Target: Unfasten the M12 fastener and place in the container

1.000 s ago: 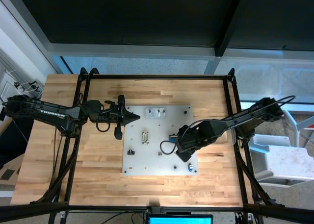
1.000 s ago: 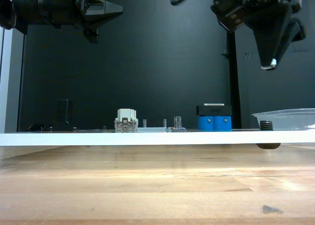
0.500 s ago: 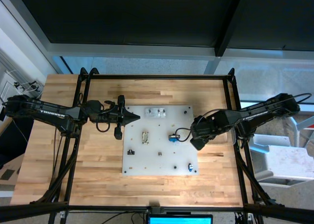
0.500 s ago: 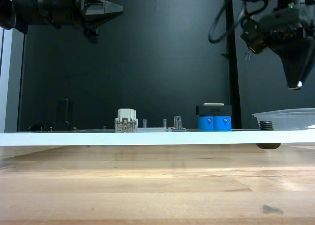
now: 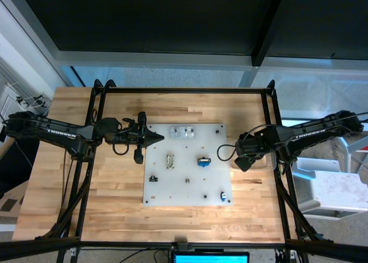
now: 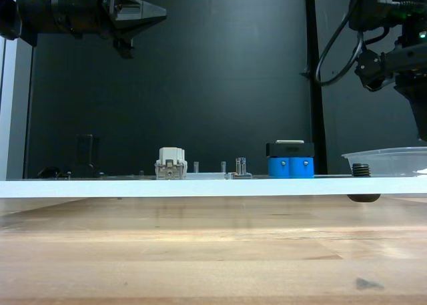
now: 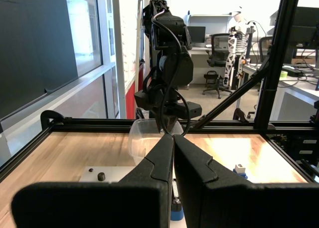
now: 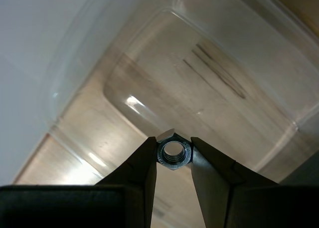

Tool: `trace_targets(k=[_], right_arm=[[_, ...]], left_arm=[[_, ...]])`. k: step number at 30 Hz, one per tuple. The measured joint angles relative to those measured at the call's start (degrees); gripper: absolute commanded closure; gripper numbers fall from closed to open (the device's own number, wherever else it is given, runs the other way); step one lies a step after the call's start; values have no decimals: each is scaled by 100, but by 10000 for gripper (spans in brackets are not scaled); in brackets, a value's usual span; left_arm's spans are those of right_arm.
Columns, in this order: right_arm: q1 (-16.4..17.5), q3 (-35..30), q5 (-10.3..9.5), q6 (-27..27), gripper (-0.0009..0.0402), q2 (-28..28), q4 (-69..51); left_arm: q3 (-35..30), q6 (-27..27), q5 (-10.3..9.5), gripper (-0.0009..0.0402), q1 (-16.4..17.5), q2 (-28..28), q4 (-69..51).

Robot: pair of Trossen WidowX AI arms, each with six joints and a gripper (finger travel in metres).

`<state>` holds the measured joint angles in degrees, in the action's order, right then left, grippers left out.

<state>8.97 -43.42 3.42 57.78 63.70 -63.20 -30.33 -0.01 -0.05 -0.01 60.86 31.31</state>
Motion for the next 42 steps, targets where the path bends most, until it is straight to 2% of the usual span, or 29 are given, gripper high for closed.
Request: trace_targets(k=[13, 23, 30, 42], right_arm=[[-37, 68, 20, -455, 343, -33, 79], [-37, 68, 127, -610, 257, -22, 162], [-37, 68, 122, -608, 195, -20, 173], [-37, 68, 103, -608, 133, -20, 177]], left_arm=[[0, 0, 0, 393, 0, 0, 0], [0, 0, 2, 393, 0, 0, 0], [0, -2, 2, 393, 0, 0, 0], [0, -2, 2, 393, 0, 0, 0]])
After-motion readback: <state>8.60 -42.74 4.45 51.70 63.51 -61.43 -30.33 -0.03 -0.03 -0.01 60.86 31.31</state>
